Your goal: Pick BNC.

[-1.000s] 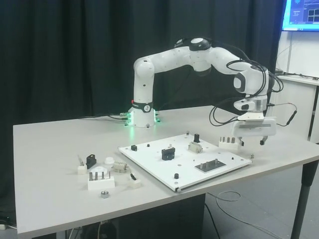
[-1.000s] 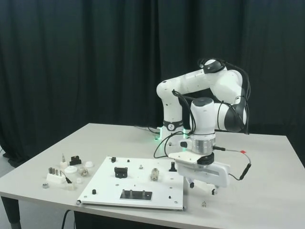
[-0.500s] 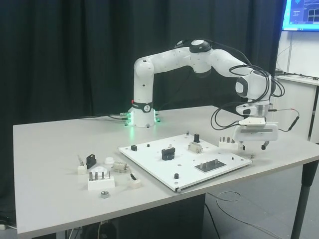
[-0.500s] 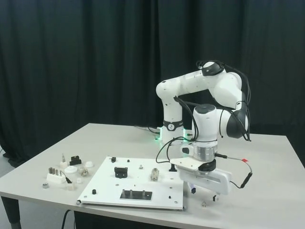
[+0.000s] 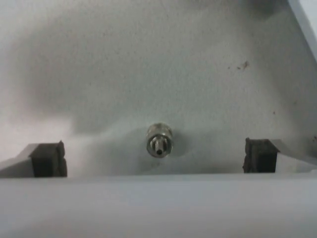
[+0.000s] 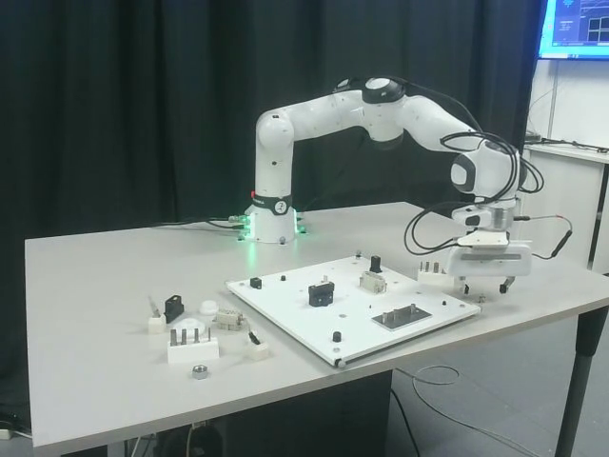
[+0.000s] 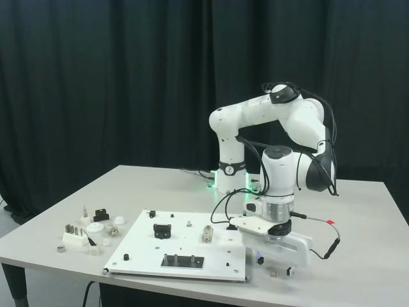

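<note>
The BNC point(image 5: 159, 139) stands upright on the grey counter point(image 5: 148, 59), in the lower centre of the wrist view, between the two black fingertips point(image 5: 47, 159) and touching neither. The gripper point(image 5: 153, 157) is spread wide, with nothing grasped. In the second room view the BNC point(image 7: 273, 274) appears at the lower right of centre, just beside the corner of the white board point(image 7: 179, 252), under the gripper point(image 7: 275, 265). To do this step well, the arm should descend vertically, keeping the connector centred between the jaws, stop just short of the counter, then close evenly on the metal barrel so that it does not tip. Compared with the earlier frames, the wrist has come lower, from well above the counter to close over it, and sits nearer the board's edge.
</note>
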You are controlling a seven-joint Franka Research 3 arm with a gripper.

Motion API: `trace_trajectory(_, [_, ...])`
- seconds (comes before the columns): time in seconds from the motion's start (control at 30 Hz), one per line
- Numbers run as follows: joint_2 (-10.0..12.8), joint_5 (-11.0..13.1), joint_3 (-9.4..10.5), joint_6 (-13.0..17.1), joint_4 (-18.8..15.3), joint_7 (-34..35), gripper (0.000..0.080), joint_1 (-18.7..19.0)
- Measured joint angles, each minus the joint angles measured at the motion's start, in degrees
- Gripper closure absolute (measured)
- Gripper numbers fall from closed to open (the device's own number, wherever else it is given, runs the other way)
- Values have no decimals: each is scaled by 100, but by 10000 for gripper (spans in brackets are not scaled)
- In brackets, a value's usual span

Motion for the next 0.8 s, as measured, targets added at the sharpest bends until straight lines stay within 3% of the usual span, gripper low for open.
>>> trace_trajectory(0.8, [17, -156, 255, 308, 16, -151, 3, -132])
